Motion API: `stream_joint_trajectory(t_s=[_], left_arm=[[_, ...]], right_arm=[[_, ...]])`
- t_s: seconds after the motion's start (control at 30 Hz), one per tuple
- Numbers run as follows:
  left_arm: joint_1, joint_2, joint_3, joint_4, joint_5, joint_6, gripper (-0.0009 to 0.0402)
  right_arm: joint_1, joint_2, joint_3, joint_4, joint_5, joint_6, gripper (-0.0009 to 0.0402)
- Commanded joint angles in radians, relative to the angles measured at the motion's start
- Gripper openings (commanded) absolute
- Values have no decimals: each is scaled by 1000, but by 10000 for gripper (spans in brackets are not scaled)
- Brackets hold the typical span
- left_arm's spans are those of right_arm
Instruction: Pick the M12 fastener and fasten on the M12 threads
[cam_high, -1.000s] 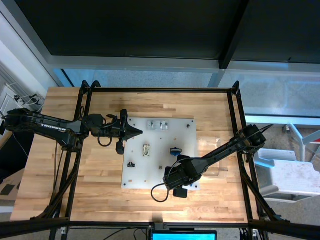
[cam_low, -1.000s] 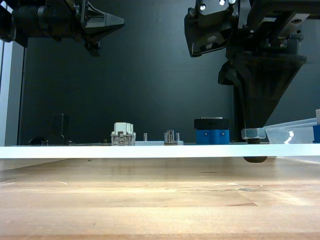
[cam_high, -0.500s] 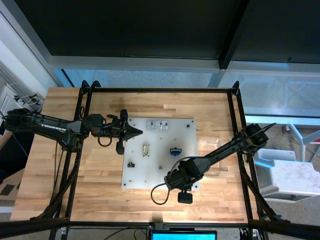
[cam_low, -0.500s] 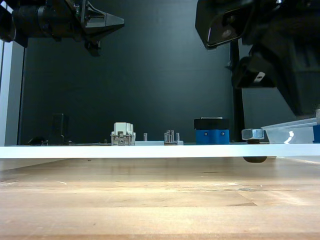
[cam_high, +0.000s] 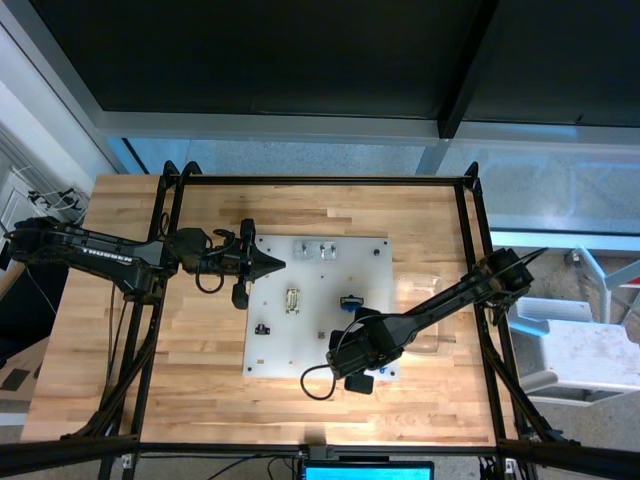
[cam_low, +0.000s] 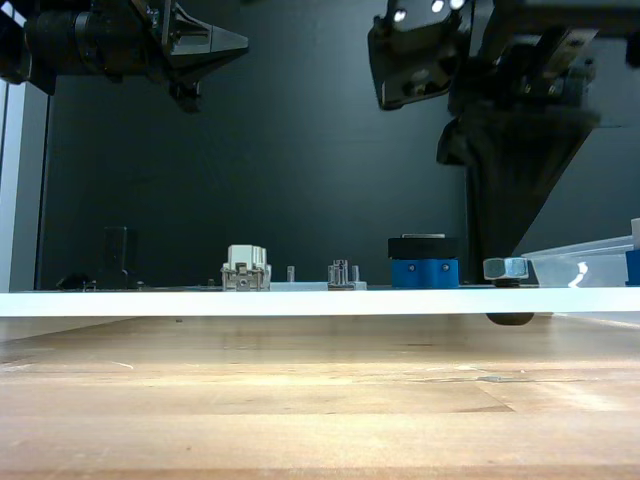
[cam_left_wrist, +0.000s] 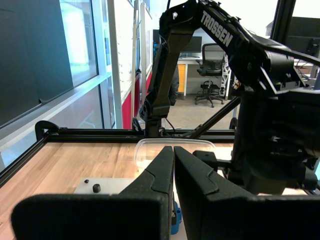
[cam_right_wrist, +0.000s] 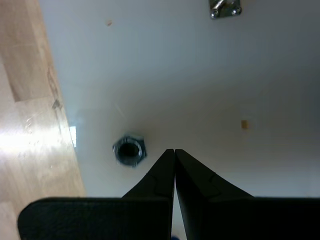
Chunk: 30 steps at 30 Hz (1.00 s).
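Note:
The small silver nut (cam_low: 505, 268) sits on its black stud (cam_low: 507, 283) at the near right edge of the white board (cam_high: 270, 350). In the right wrist view the nut (cam_right_wrist: 129, 150) lies flat on the board (cam_right_wrist: 200, 75) with a dark centre, just beside my right gripper (cam_right_wrist: 174, 150). That gripper is shut and holds nothing. In the low view the right gripper (cam_low: 503, 250) hangs just above the nut. The right arm hides nut and stud in the high view. My left gripper (cam_high: 278, 265) is shut and hovers high over the board's far left edge.
A blue connector (cam_low: 424, 265) stands just left of the stud. A clear tray (cam_high: 430, 310) lies off the board's right edge. A grey connector (cam_low: 246, 270) and small posts stand mid-board. A black frame (cam_high: 320, 181) rings the wooden table.
The right gripper moved off the nut toward the near right half a second ago and has now come back over it. The nut stayed on its stud. The left arm has not moved.

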Motion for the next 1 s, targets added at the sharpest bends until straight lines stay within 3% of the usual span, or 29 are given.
stream_joint_trajectory(t_s=[0.03, 0.13, 0.17, 0.2, 0.3, 0.33, 0.37, 0.53, 0.83, 0.9, 1.0], left_arm=[[0, 0, 0, 0, 0, 0, 0], [0, 0, 0, 0, 0, 0, 0], [0, 0, 0, 0, 0, 0, 0], [0, 0, 0, 0, 0, 0, 0], [0, 0, 0, 0, 0, 0, 0], [0, 0, 0, 0, 0, 0, 0], [0, 0, 0, 0, 0, 0, 0], [0, 0, 0, 1, 0, 0, 0], [0, 0, 0, 0, 0, 0, 0], [0, 0, 0, 0, 0, 0, 0], [0, 0, 0, 1, 0, 0, 0]], right_arm=[[0, 17, 0, 26, -3, -1, 0], [0, 20, 0, 32, -8, 0, 0], [1, 19, 0, 31, -23, -1, 0], [0, 18, 0, 28, -60, -5, 0], [0, 3, 3, 5, -230, -28, 0], [0, -1, 5, -6, -266, -26, 0], [0, -6, 8, -19, -277, -26, 0], [0, -26, 10, -47, -264, -26, 0], [0, -30, 12, -29, -43, 1, 0], [0, -25, 12, -27, -21, 1, 0], [0, -10, 12, -16, -18, 1, 0]])
